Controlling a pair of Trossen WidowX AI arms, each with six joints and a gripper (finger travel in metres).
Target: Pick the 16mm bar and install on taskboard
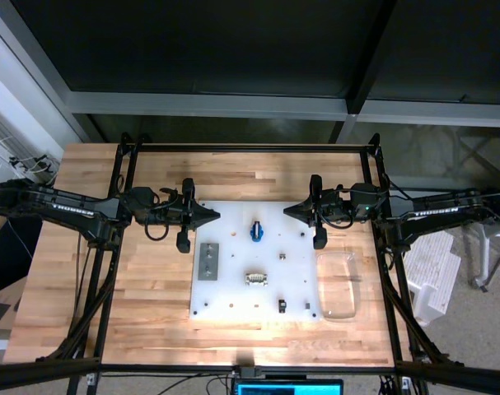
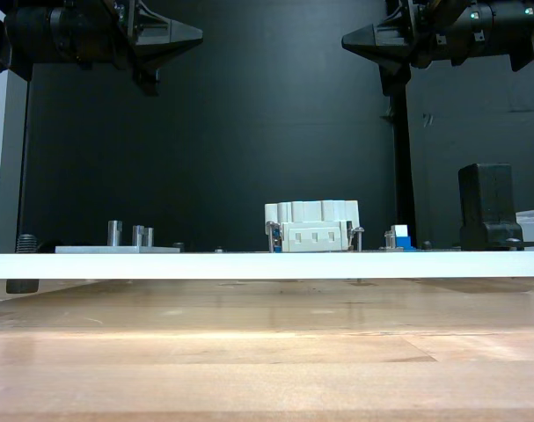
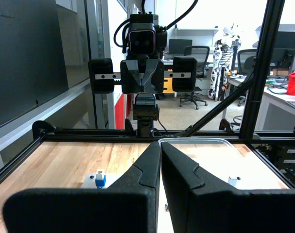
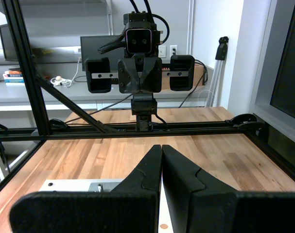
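Observation:
The white taskboard (image 1: 233, 300) lies mid-table with a grey block (image 1: 207, 260), a blue knob (image 1: 257, 231) and a white connector (image 1: 254, 281) on it. At table height its edge (image 2: 249, 265) shows, with short pegs (image 2: 114, 233) standing on the block. I cannot pick out the 16mm bar in any view. My left gripper (image 1: 215, 216) hovers shut and empty over the board's far left corner, high above it (image 2: 199, 35). Facing it over the far right corner, my right gripper (image 1: 286, 211) hangs shut and empty too (image 2: 346, 40). Each wrist view shows closed fingertips (image 3: 152, 162) (image 4: 152, 162).
A clear plastic tray (image 1: 338, 285) sits just right of the board. A black cube-like part (image 1: 282, 307) stands near the board's front edge, tall in the low view (image 2: 486, 207). Black frame rails (image 1: 250, 148) border the wooden table.

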